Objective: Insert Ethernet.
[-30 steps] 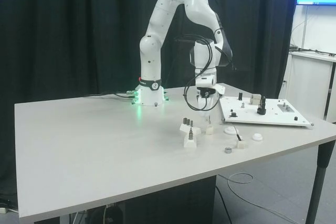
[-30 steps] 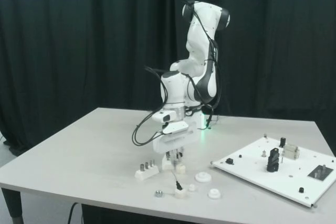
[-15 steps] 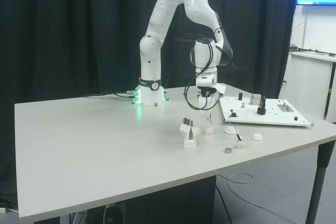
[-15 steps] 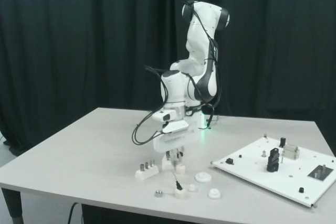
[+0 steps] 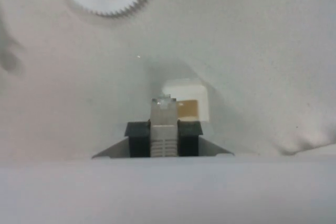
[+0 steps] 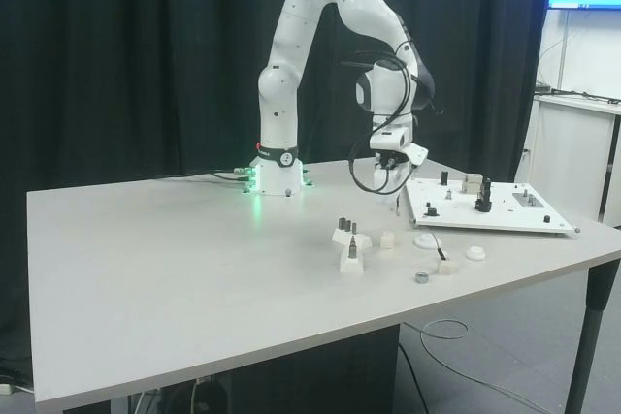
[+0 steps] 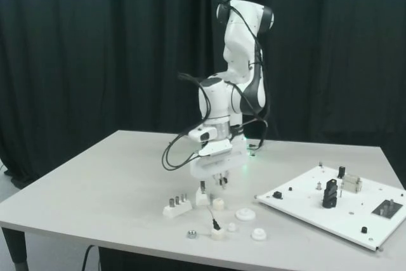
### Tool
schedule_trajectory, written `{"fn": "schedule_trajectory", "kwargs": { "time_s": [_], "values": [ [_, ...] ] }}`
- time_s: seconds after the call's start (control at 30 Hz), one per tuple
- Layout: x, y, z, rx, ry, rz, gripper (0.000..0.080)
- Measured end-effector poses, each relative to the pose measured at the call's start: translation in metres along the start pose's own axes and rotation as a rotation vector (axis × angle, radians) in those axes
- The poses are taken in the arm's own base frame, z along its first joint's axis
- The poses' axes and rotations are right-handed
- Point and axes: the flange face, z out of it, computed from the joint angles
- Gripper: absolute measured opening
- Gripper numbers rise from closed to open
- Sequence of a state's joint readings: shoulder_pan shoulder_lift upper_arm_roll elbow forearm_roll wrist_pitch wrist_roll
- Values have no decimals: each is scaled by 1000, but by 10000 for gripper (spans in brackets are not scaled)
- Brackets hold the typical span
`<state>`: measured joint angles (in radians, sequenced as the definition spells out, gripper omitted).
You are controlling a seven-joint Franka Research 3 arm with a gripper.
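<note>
The gripper is now lifted off the tabletop, above the white holder. The Ethernet plug is clamped between the fingers. Slip or tilt in the grasp risks misalignment at the white board.

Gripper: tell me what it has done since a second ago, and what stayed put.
The gripper has risen off the small white holder it was down at, carrying the Ethernet plug clamped between its fingers; the wrist view shows the holder below it. The arm's upper part has also swung up. The white board, the gears and the other small holders on the table stayed where they were.
</note>
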<state>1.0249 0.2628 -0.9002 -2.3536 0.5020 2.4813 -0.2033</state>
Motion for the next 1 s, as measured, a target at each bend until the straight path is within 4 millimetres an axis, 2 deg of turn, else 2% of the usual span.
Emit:
{"fn": "schedule_trajectory", "kwargs": {
  "time_s": [0.43, 1.0],
  "values": [
    [4, -37, -17, -32, -50, 100, 105],
    [-9, -83, -11, -50, -76, 329, 105]
  ]
}}
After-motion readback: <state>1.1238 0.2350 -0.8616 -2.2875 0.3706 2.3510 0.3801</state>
